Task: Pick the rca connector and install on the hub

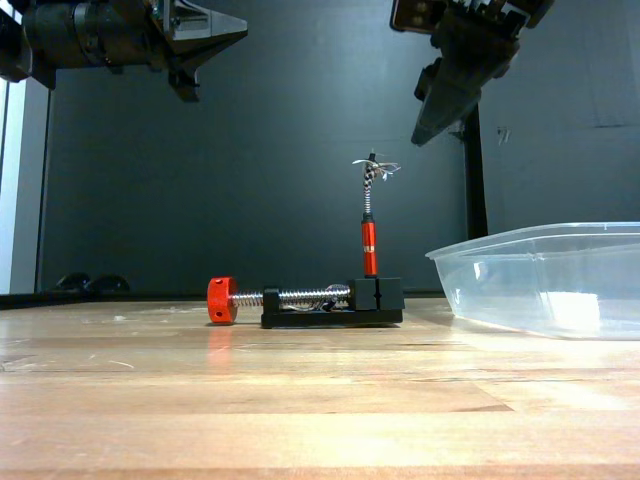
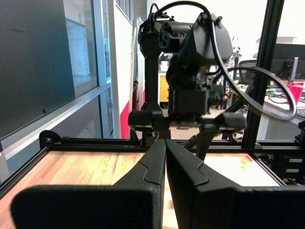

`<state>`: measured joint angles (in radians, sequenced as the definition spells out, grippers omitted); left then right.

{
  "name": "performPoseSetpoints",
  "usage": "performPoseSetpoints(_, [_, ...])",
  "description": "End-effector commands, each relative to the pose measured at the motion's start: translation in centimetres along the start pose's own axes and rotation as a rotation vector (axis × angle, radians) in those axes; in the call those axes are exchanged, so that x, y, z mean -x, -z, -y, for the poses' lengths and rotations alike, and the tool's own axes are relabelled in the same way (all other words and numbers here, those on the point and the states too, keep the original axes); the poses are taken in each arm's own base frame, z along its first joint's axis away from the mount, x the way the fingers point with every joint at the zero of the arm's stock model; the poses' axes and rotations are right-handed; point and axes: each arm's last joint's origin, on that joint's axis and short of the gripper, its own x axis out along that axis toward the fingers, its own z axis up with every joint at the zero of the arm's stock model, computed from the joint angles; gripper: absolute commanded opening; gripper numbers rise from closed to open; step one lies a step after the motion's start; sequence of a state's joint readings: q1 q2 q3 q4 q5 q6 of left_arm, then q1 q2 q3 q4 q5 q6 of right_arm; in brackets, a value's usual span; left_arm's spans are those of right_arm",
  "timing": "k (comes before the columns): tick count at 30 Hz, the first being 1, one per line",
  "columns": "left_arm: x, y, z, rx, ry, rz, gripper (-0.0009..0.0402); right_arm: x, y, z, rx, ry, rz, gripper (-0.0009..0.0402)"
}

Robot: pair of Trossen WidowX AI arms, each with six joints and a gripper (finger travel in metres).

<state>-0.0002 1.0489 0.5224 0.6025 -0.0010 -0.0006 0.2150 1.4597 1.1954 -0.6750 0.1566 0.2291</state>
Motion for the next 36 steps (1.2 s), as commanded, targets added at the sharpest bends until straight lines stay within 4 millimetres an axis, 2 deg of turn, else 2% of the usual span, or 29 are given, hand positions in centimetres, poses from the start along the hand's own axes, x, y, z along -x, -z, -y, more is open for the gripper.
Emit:
performPoseSetpoints(1, [0.0,0.0,0.0,0.000,0.000,0.000,0.0000,1.2,-0.2,0.3,-0.004,-0.018,0.124,0.0144])
performPoseSetpoints(14, [0.0,0.0,0.0,0.000,0.000,0.000,0.0000,3.2,1.9,3.0,-0.085,-0.059,0.658,-0.0002])
performPoseSetpoints(24, [0.0,0.0,0.0,0.000,0.000,0.000,0.0000,5.0,3.3,4.9,-0.078,-0.012,0.883,0.0001])
performPoseSetpoints(36, [0.0,0.0,0.0,0.000,0.000,0.001,0.0000,4.4,5.3,5.7,-0.072,-0.039,0.943,0.0000])
